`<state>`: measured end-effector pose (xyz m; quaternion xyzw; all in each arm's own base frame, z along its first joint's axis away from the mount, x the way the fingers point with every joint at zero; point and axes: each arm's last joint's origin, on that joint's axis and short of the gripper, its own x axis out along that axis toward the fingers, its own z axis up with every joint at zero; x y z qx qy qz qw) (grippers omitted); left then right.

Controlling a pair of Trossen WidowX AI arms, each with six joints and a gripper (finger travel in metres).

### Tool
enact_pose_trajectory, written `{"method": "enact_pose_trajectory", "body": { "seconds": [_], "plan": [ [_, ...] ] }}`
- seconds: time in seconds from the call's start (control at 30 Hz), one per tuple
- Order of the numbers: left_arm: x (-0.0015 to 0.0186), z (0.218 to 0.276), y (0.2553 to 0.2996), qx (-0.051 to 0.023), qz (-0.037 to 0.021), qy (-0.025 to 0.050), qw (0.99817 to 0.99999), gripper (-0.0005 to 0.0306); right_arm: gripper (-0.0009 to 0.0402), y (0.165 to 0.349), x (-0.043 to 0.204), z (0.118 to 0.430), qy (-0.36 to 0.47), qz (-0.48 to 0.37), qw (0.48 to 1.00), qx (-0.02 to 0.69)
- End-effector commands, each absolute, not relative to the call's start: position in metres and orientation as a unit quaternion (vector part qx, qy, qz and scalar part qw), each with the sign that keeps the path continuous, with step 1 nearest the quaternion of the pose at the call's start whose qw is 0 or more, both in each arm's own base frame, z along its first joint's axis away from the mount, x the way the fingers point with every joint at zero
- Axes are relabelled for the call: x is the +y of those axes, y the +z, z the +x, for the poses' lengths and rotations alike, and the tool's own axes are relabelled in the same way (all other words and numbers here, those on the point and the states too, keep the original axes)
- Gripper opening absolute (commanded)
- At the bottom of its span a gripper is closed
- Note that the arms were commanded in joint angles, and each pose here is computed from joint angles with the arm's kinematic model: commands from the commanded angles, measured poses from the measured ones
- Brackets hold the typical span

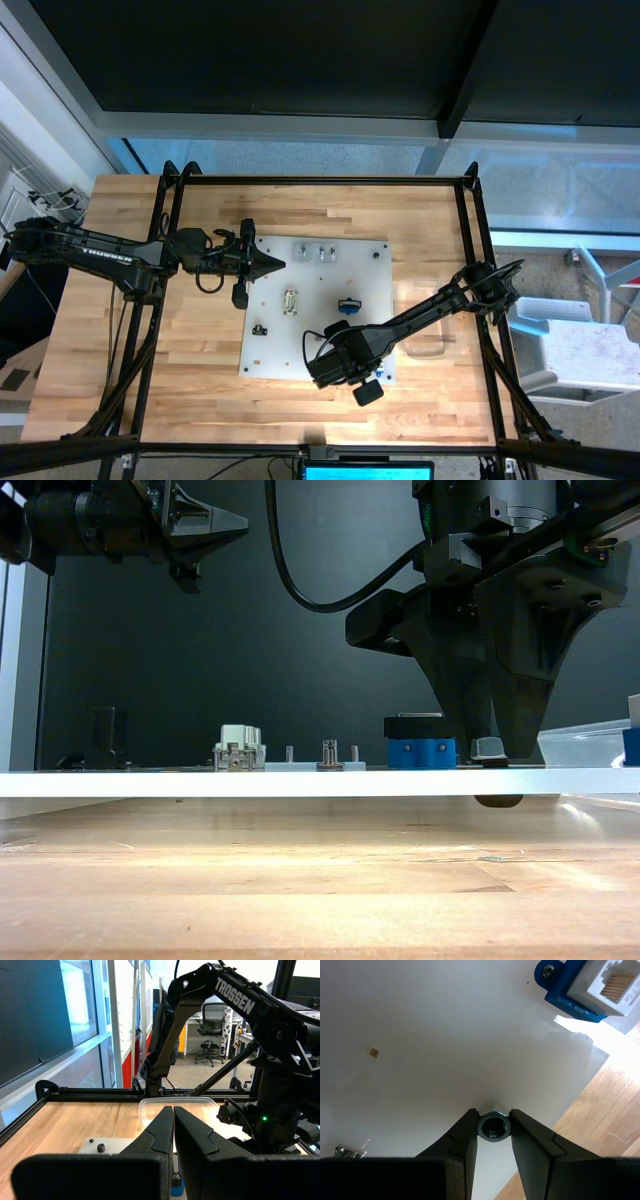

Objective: Pick the M12 fastener and fasten on the M12 threads

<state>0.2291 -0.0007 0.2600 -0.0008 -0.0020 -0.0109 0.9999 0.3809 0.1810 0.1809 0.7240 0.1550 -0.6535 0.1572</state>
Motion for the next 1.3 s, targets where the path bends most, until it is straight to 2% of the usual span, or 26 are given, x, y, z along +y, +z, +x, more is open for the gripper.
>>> {"method": "enact_pose_trajectory", "body": {
  "seconds": [0.03, 0.27, 0.73, 1.13, 1.3],
  "plan": [
    [-0.0007, 0.2292, 0.2602, -0.0024, -0.0008, -0.0111, 0.99994, 0.0000, 0.0039, 0.1809, 0.1794, 0.3802, -0.657, 0.721, 0.163, 0.147],
    [-0.0007, 0.2292, 0.2602, -0.0024, -0.0008, -0.0111, 0.99994, 0.0000, 0.0039, 0.1808, 0.1767, 0.3785, -0.663, 0.714, 0.183, 0.131],
    [-0.0007, 0.2292, 0.2602, -0.0024, -0.0008, -0.0111, 0.99994, 0.0000, 0.0044, 0.1814, 0.1767, 0.3782, -0.663, 0.714, 0.182, 0.131],
    [-0.0007, 0.2292, 0.2602, -0.0024, -0.0008, -0.0111, 0.99994, 0.0000, 0.0133, 0.1820, 0.1773, 0.3778, -0.662, 0.715, 0.182, 0.133],
    [-0.0007, 0.2292, 0.2602, -0.0024, -0.0008, -0.0111, 0.99994, 0.0000, 0.0153, 0.1903, 0.1770, 0.3757, -0.655, 0.720, 0.183, 0.136]
  ]
}}
